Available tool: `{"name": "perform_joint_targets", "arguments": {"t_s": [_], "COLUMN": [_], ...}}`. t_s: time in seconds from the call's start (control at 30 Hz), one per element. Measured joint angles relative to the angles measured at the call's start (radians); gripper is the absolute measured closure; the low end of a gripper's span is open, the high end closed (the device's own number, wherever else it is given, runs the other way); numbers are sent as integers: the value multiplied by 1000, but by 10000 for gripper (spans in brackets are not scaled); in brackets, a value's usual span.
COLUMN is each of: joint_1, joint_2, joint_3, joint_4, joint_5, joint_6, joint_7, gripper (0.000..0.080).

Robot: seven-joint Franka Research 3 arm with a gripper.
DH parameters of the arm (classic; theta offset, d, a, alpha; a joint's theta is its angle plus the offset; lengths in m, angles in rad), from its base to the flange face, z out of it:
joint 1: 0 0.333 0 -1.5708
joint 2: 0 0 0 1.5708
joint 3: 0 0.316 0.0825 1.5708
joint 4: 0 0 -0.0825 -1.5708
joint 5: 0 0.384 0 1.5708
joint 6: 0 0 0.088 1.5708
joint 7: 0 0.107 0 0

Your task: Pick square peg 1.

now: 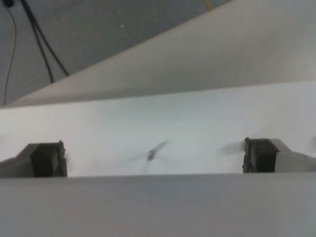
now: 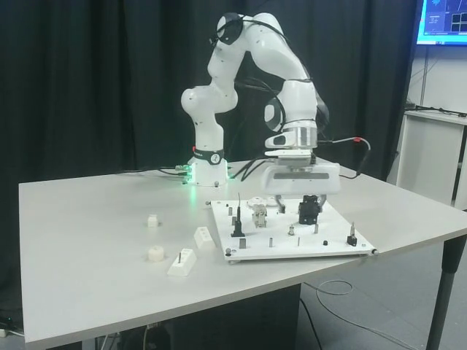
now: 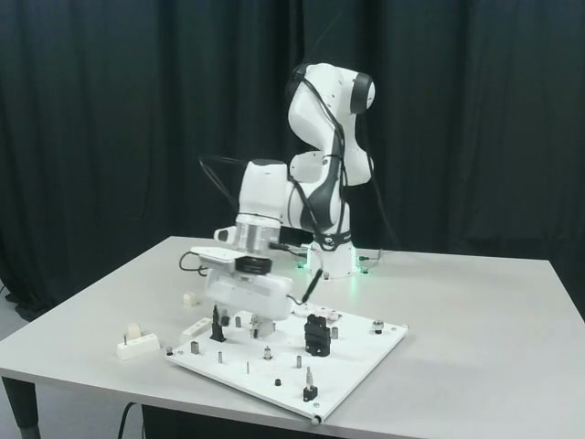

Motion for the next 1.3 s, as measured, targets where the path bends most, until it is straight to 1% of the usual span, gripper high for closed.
{"name": "perform_joint_targets", "arguments": {"t_s": [0.17,0.4,0.5,0.67,0.77,1.0,1.1,1.3], "joint_1": [-40,-94,-114,-144,-162,-207,-229,-283], "joint_2": [0,0,0,0,0,2,4,14], "joint_3": [0,-2,-4,-7,-10,-29,-36,-38], "joint_4": [30,73,91,128,149,184,191,204], "joint_5": [-21,-28,-41,-77,-83,-93,-94,-94], "joint_6": [-30,-79,-109,-176,-211,-285,-302,-317], "joint_7": [0,0,0,0,12,93,102,103], "gripper": [3,3,3,3,3,3,3,3]}}
